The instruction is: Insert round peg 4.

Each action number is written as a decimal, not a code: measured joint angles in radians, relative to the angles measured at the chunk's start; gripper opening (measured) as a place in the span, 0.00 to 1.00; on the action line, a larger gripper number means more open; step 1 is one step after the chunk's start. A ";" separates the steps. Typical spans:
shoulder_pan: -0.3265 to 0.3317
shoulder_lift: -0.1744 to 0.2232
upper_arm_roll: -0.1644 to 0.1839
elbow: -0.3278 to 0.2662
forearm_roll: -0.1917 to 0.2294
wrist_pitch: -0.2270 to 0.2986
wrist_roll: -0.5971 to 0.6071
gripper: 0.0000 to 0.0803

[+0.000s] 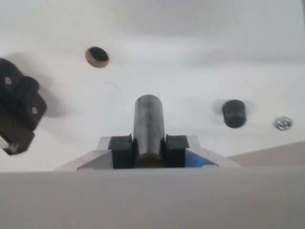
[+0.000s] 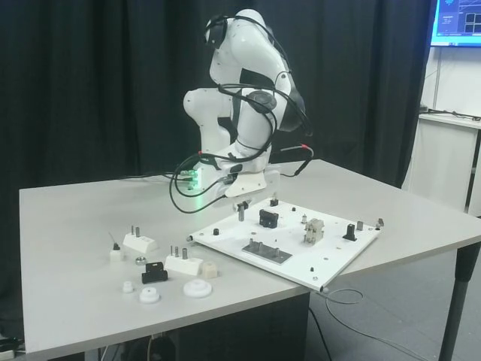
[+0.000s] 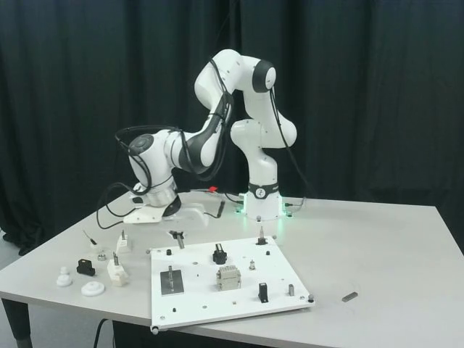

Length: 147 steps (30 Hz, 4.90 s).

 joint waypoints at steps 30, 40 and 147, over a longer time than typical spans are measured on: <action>0.073 -0.086 0.000 -0.231 0.036 0.280 0.055 0.18; 0.078 -0.086 0.000 -0.240 0.034 0.297 0.055 0.18; 0.108 -0.110 0.000 -0.338 0.014 0.469 0.183 0.18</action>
